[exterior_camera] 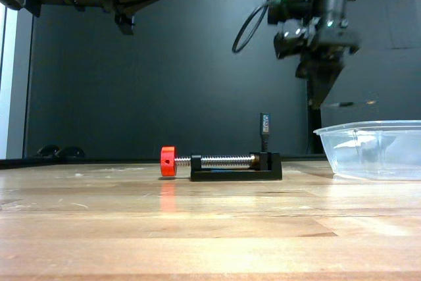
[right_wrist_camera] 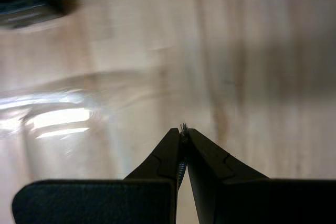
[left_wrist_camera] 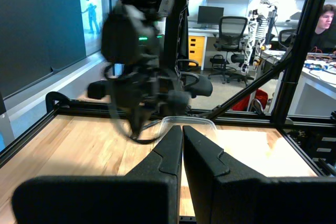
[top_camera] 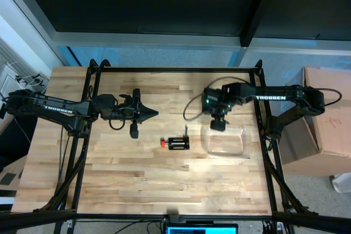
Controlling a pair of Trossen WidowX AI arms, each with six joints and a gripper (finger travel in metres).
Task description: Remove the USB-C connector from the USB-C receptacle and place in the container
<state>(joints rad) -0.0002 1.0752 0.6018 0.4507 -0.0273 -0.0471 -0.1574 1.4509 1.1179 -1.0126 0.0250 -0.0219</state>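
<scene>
Looking at where you are, I'd say you're basically at the start line. The USB-C connector is standing upright out of the USB-C receptacle at the end of the little black vise with the red knob, out in the middle of the counter. Nothing is touching it. I can't tell whether it's fully home or only part-way in, but it's in its seat and not tilted.

The container sits just beside the vise on the right arm's side, and I don't see anything in it.

Your right pincer hangs in the air over the container's rim nearest the vise, pointing down, fingers pressed together. The wrist view shows a thin sliver in the seam between them, and I can't tell what it is. Your left pincer is up high too, well apart from the vise, pointing inward, fingers together with nothing between them.

So my read is that neither step is done yet. You've got it all left to do: spread a pincer, come down around the connector, pull it straight up and out, carry it over and drop it in the container.
</scene>
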